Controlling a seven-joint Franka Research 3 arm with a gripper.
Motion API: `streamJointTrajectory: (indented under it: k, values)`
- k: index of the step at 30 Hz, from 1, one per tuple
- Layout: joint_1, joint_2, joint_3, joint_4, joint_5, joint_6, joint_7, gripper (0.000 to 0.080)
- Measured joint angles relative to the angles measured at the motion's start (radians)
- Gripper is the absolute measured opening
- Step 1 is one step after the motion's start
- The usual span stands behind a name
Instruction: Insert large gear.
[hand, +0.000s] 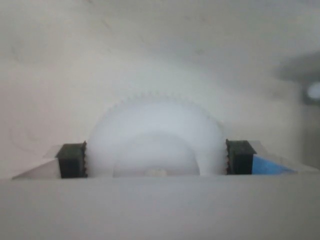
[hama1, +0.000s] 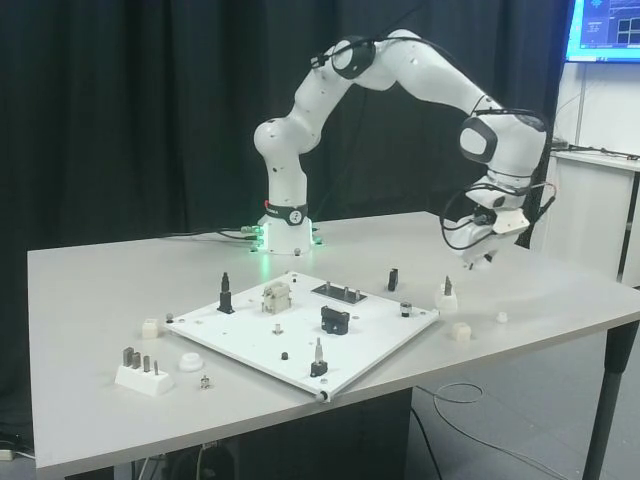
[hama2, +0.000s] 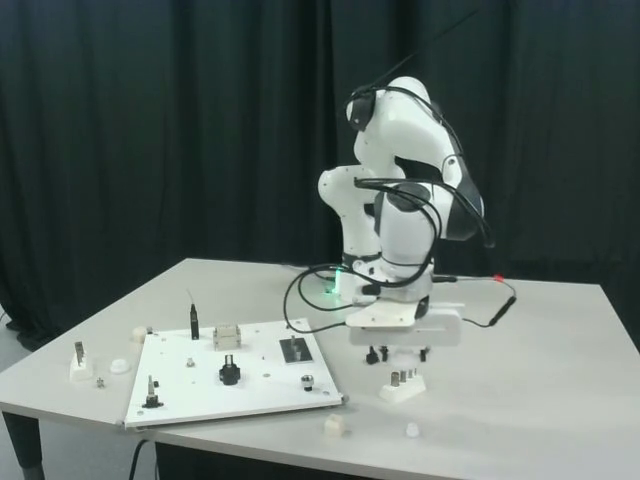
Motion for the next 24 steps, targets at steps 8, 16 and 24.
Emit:
streamJointTrajectory:
  k: [8, 16, 24]
  values:
    - [-0.019, -0.068, 0.001, -0.087, -0.036, -0.005, -0.033, 0.0594]
    - [-0.038, -0.144, 0.002, -0.186, -0.078, -0.002, -0.061, 0.0594]
    - [-0.061, -0.217, 0.003, -0.288, -0.12, 0.025, -0.085, 0.0594]
